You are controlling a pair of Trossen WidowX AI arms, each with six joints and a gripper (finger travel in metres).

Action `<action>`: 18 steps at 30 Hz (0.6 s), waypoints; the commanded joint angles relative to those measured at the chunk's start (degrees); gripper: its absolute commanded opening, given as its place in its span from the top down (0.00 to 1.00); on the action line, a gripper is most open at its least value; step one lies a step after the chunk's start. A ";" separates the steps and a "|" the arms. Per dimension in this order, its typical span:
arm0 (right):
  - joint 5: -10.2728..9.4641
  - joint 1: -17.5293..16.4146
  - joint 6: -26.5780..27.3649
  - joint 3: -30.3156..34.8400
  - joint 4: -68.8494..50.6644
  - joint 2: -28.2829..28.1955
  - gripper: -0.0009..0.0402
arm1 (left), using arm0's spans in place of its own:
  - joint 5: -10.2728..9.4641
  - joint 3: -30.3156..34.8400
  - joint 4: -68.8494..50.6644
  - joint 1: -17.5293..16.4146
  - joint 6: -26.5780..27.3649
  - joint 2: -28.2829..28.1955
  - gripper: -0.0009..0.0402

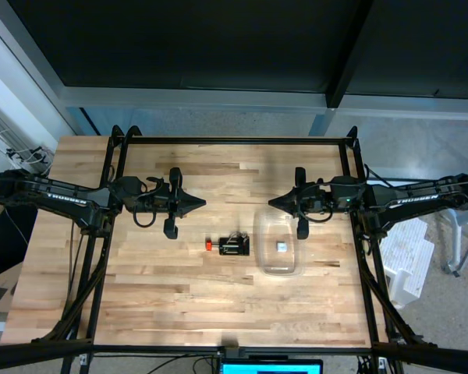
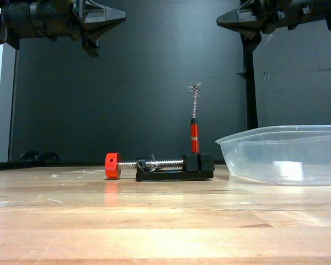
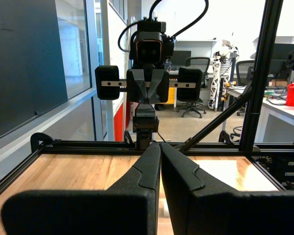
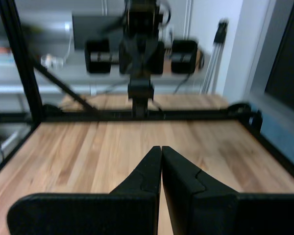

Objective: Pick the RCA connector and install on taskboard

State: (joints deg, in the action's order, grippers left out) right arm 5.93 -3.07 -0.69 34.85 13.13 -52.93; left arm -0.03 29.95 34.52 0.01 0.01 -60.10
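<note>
Two grippers hang mid-frame, jaws pressed together: left gripper (image 1: 200,203), right gripper (image 1: 272,203). Taskboard (image 1: 234,247) lies lower-centre between them, long axis left-right, red knob (image 1: 208,245) leftward; RCA connector I cannot make out.

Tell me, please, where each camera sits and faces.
High: above near edge, looking down; taskboard, clear tray, left hand and right hand raised.
Low: tabletop level, facing taskboard; both hands overhead.
Left wrist: along shut left hand toward right arm.
Right wrist: along shut right hand toward left arm.
High, low share taskboard, tray.
</note>
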 commanded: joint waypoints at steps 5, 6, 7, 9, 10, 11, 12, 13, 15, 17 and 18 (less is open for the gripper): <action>-0.04 0.22 0.20 -2.19 2.67 2.86 0.98 | 0.02 0.00 0.00 0.00 0.00 0.00 0.98; -0.04 0.33 0.20 -2.23 2.67 3.19 0.98 | 0.02 0.00 0.00 0.00 0.00 0.00 0.98; -0.15 0.37 0.20 -2.34 2.75 3.58 0.98 | 0.02 0.00 0.00 0.00 -0.02 -0.02 0.98; -1.36 0.66 0.11 -2.80 3.43 4.09 0.98 | 0.02 0.00 0.00 0.00 -0.02 -0.02 0.98; -2.34 0.98 -0.02 -3.13 4.07 4.20 0.98 | 0.02 0.00 0.00 0.00 -0.02 -0.02 0.98; -3.32 1.38 -0.31 -3.48 4.72 4.26 0.98 | 0.02 0.00 0.00 0.00 -0.02 -0.02 0.98; -3.98 1.75 -0.48 -3.82 5.16 4.31 0.98 | 0.02 0.00 0.00 -0.02 -0.02 0.00 0.98; -4.02 2.08 -0.52 -4.04 5.33 4.31 0.98 | 0.02 0.00 0.00 -0.02 -0.02 -0.02 0.98; -4.07 2.47 -0.44 -4.28 5.33 4.37 0.98 | 0.02 0.00 0.00 0.00 0.00 0.00 0.98; -4.20 2.56 -0.50 -4.31 5.27 4.37 0.98 | 0.02 0.00 0.00 0.00 0.00 0.00 0.98; -4.26 2.58 -0.48 -4.31 5.27 4.39 0.98 | 0.02 0.00 0.00 0.00 -0.02 -0.02 0.98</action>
State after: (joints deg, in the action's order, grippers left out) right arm 1.87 -0.49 -1.15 30.52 18.46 -48.51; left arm -0.03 29.93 34.50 0.01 0.01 -60.10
